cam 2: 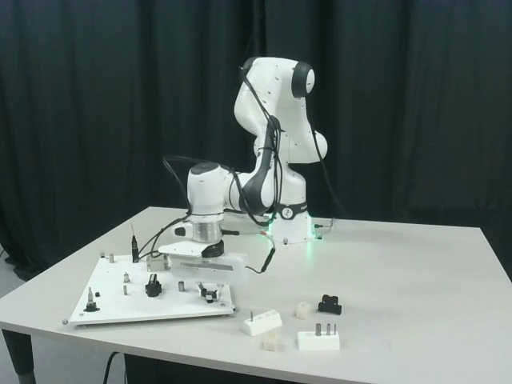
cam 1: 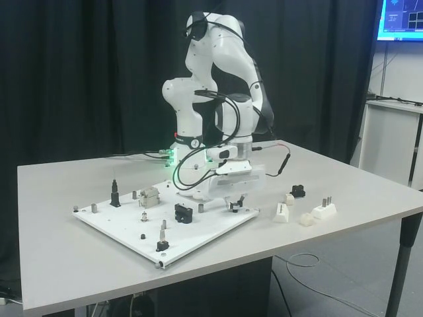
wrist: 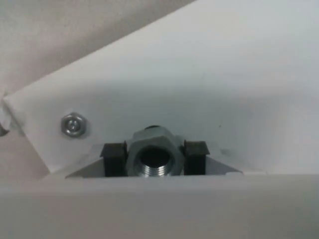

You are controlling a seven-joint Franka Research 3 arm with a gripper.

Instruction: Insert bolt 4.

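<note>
Nut (wrist: 153, 157) over white board (wrist: 224, 89), grey table (cam 1: 59, 198).

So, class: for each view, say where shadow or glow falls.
Wrist view: a shadow lies on the white board around the gripper and its bolt. First room view: green light glows at the arm's base. Second room view: black curtain behind.

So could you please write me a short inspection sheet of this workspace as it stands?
Surface: grey table carrying a white board.
Job's things: threaded metal part held over the board; hex nut nearby.
Clutter: white blocks and a black piece beside the board.
Grippers: pincer shut on the threaded part, low at the board's edge.
Cables: black cable on the table by the arm.
Surroundings: black curtains.
</note>
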